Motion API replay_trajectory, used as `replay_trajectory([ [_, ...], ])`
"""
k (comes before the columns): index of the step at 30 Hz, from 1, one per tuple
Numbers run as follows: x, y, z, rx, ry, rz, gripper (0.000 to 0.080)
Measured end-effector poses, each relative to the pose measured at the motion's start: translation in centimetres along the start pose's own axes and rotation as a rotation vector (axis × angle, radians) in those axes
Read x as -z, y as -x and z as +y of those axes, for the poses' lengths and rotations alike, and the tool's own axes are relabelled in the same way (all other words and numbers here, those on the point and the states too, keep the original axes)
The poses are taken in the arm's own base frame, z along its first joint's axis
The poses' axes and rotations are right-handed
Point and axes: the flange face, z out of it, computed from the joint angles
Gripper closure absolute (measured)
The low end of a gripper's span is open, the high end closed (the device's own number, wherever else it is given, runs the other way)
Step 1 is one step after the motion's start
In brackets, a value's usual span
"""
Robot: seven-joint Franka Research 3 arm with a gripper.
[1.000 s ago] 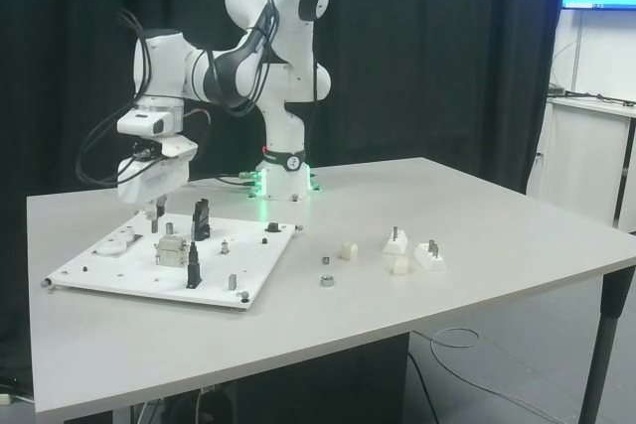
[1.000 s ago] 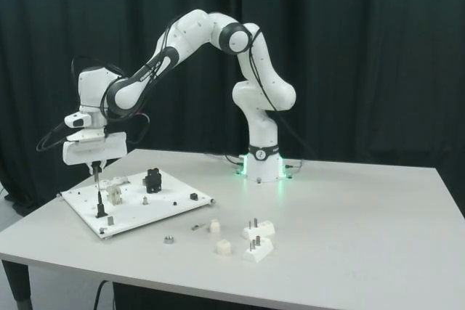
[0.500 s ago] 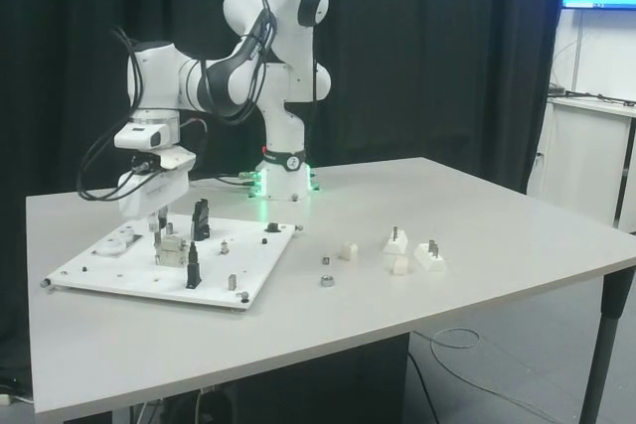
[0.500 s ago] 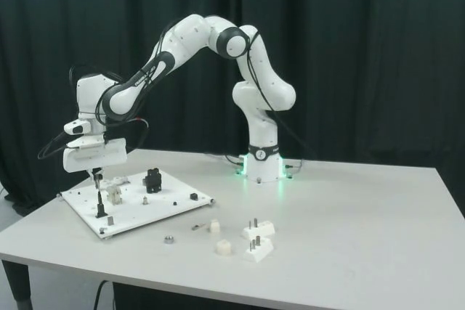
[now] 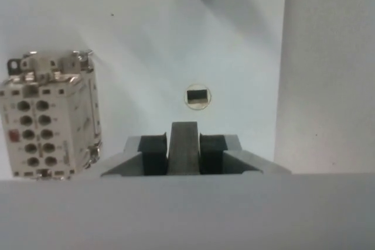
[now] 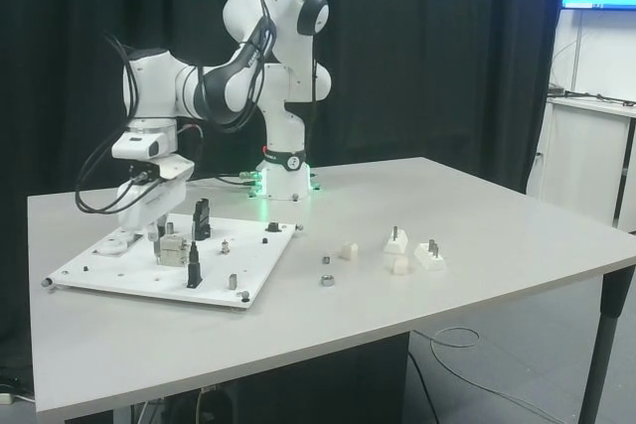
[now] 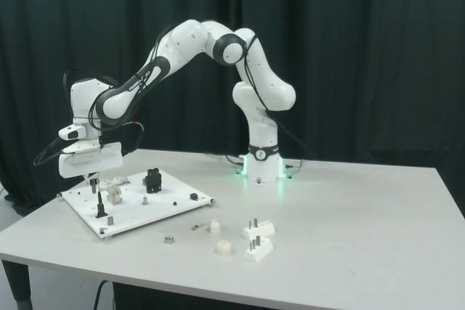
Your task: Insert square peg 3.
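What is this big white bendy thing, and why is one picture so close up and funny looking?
The bendy thing is a robot arm, bolted to a grey table. Two pictures come from cameras standing in the room, so you see the whole arm. The funny close one comes from a camera on the arm's wrist, looking down past its hand. The hand has two fingers, and they pinch a small grey square peg. Under it is a white board with a little hole, where the peg looks meant to go. Beside the hole sits a blocky connector full of small round holes. In the room views, the board lies on the table, with some small white blocks nearby.
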Motion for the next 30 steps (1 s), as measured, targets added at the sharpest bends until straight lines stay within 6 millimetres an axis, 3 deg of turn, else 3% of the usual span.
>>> replay_trajectory([
  [30, -2.4, -0.9, 1.4, 0.011, -0.043, -0.022, 0.0689],
])
